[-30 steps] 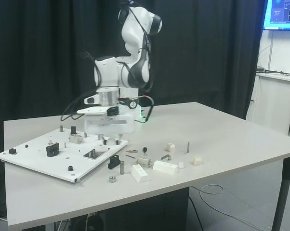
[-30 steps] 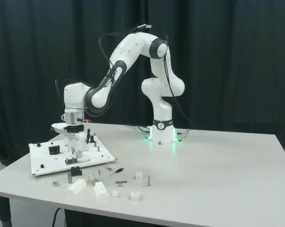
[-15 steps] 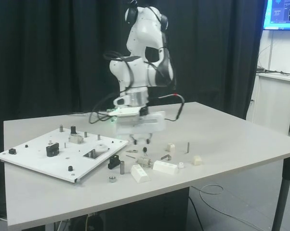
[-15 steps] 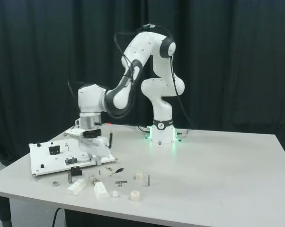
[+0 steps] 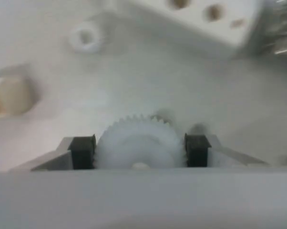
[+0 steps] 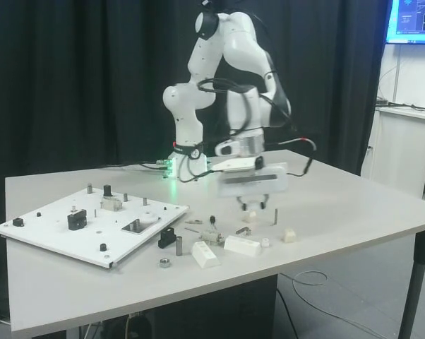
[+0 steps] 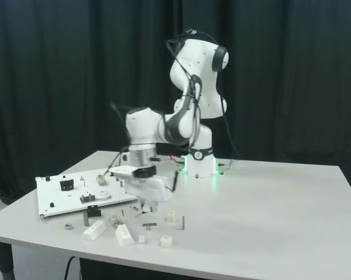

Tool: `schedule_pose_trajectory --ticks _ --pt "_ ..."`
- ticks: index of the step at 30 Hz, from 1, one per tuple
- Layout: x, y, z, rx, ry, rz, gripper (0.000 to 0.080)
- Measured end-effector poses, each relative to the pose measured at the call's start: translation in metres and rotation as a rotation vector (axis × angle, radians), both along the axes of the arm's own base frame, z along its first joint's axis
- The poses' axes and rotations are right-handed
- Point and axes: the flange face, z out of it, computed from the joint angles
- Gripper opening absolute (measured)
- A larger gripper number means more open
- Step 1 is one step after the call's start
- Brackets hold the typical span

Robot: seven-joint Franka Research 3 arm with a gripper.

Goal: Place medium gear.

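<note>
In the wrist view a white toothed gear (image 5: 136,143) sits between my two black finger pads (image 5: 81,151), touching both, and casts a shadow on the grey table below it. My gripper (image 5: 138,151) is shut on this gear. In the first room view the gripper (image 6: 257,206) hangs a little above the table, over the loose parts to the right of the white board (image 6: 57,226). The second room view shows the gripper (image 7: 146,207) just past the board's (image 7: 53,198) near corner. The room views hide the gear behind the fingers.
Loose parts lie under and around the gripper: a white block with holes (image 6: 242,245), another white block (image 6: 205,254), a small white ring (image 6: 265,242), a pale cube (image 6: 289,235), an upright pin (image 6: 274,215). A round white part (image 6: 150,220) sits on the board.
The arm has swung away from above the white board to the right, and the gripper now hangs over the loose parts on the table.
</note>
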Motion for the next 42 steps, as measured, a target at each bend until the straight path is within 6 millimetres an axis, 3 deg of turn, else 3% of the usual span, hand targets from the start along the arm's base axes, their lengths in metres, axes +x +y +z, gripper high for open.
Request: schedule_pose_trajectory --ticks 13,20,30,41,42 --pt "0.01 0.106 -0.01 -0.022 -0.042 0.049 0.04" --pt "0.01 0.149 -0.022 -0.043 -0.054 0.077 0.04" --pt "0.007 0.179 -0.045 -0.055 -0.025 0.074 0.04" --pt "0.007 0.195 -0.059 -0.056 -0.012 0.08 0.04" --pt "0.007 0.196 -0.06 -0.057 -0.012 0.074 0.0456"
